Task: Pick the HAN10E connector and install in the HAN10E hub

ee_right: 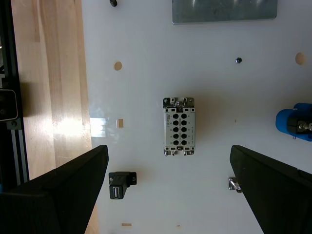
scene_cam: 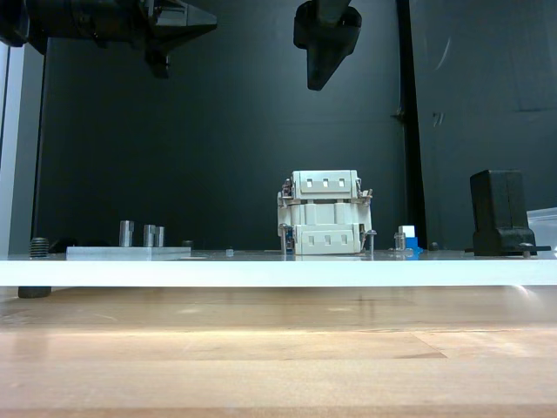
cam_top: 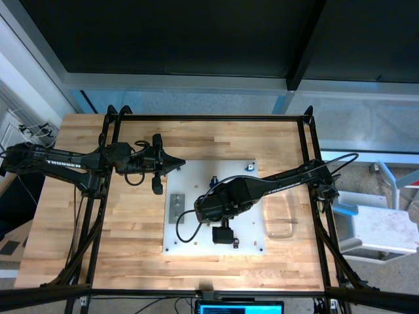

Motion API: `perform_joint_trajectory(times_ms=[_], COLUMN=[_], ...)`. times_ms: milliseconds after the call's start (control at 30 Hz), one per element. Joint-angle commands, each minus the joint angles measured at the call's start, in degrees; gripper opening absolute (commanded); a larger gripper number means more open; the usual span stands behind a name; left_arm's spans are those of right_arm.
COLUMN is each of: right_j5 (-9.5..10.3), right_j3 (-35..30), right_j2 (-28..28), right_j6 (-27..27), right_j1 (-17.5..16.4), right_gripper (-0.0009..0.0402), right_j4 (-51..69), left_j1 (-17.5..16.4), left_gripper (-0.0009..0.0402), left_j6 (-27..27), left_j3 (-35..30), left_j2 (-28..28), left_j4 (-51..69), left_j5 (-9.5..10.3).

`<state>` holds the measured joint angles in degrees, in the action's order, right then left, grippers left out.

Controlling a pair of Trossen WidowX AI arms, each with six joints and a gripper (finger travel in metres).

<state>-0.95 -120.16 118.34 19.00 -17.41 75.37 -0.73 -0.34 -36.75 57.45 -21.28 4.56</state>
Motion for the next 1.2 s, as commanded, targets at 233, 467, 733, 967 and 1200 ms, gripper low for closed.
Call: perform_joint_trajectory(times_ms=[233, 467, 733, 967, 1200], right_j5=[-0.02, -0.02, -0.02, -0.02, -0.02], right_j3=[-0.02, -0.02, -0.02, -0.02, -0.02], right_j2=[0.04, 0.04, 0.04, 0.04, 0.04], right_j6=[0.0, 0.0, 0.0, 0.0, 0.0], right_j1=[0.0, 0.0, 0.02, 0.02, 0.0], right_gripper=[0.0353, 0.0353, 0.0353, 0.0353, 0.0353], right_j4=[-0.17, -0.44, -0.74, -1.01, -1.07], left_j1=[-0.02, -0.02, -0.02, -0.02, -0.02], left_gripper=[0.0, 0.0, 0.0, 0.0, 0.0], left_j6=[0.02, 0.02, 0.02, 0.0, 0.0], left_j3=[0.0, 0.0, 0.0, 0.0, 0.0], left_j2=[0.0, 0.0, 0.0, 0.0, 0.0], left_j4=[-0.02, -0.02, -0.02, -0.02, -0.02], left_j5=[-0.02, 0.0, -0.02, -0.02, -0.02])
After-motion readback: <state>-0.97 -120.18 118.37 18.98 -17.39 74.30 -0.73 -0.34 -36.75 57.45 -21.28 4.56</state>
